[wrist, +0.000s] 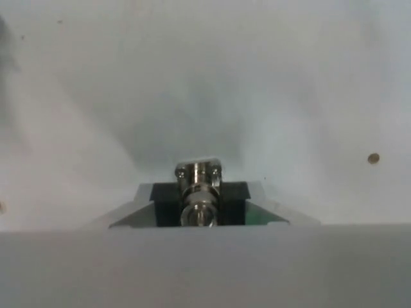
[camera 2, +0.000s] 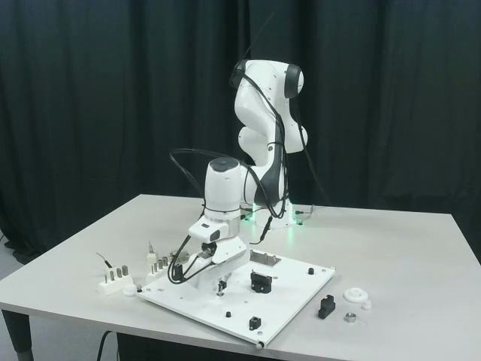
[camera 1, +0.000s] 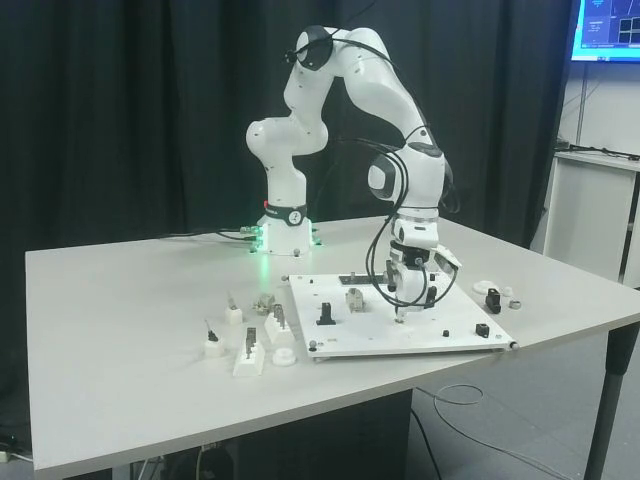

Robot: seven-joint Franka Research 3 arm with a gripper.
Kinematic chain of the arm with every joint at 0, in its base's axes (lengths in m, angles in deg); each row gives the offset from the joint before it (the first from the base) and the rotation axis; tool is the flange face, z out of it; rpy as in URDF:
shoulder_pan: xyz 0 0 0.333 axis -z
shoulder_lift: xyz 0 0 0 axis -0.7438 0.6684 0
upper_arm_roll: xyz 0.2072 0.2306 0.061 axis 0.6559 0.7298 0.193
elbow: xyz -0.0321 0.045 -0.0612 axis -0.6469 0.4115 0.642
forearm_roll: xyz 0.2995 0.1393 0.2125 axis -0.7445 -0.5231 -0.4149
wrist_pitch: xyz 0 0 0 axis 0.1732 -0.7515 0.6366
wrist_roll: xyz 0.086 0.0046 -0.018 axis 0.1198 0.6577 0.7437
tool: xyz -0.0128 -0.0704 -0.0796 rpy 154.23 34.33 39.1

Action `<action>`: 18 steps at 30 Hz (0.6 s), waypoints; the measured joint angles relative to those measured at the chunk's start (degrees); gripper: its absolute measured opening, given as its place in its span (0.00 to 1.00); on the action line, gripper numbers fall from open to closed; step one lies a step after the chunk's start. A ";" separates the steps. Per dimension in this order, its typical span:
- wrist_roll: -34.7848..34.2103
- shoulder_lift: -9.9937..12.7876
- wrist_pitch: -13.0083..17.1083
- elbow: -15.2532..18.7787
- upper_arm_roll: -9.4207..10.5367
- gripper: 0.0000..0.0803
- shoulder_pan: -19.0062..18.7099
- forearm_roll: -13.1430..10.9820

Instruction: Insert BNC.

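In the wrist view a metal BNC connector (wrist: 200, 192) sits between black pads, and my gripper (wrist: 200, 215) is shut on it. Below it lies the bare white surface of the assembly board (wrist: 212, 96), with a small hole (wrist: 373, 158) off to one side. From the first room view, the gripper (camera 1: 402, 303) hangs just above the board (camera 1: 400, 338), near its middle. The second room view shows the gripper (camera 2: 220, 284) low over the board (camera 2: 289, 301), near its left part. The connector's tip and the spot beneath it are hidden.
On the board stand a black fixture (camera 1: 325, 315) (camera 2: 260, 282), a metal bracket (camera 1: 355, 298) (camera 2: 264, 259) and a small black block (camera 1: 482, 330). White holders with parts (camera 1: 250, 352) (camera 2: 113, 282) lie beside the board. A white gear (camera 1: 495, 293) (camera 2: 353, 295) rests on the table.
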 joint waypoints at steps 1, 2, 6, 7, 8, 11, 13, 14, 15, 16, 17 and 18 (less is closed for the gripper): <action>0.34 0.00 0.00 0.00 0.04 0.15 0.00 0.23; 0.73 0.00 0.00 -0.01 0.07 0.15 0.00 0.47; 2.39 0.00 0.00 -0.02 0.23 0.15 0.00 1.54; 2.85 0.00 0.00 -0.02 0.26 0.15 0.00 1.73; 3.38 0.00 0.00 -0.02 0.28 0.15 0.00 1.92; 5.24 0.00 0.00 -0.03 0.35 0.15 0.00 2.43; 6.91 0.00 0.00 -0.03 0.38 0.15 0.00 2.74; 7.76 0.00 0.00 -0.03 0.40 0.15 -0.01 2.86; 8.54 0.00 0.00 -0.03 0.41 0.15 -0.01 2.97; 9.27 0.00 0.00 -0.03 0.42 0.15 -0.01 3.07; 9.95 0.00 0.00 -0.04 0.42 0.15 -0.01 3.14; 10.51 0.00 0.00 -0.04 0.43 0.15 -0.01 3.18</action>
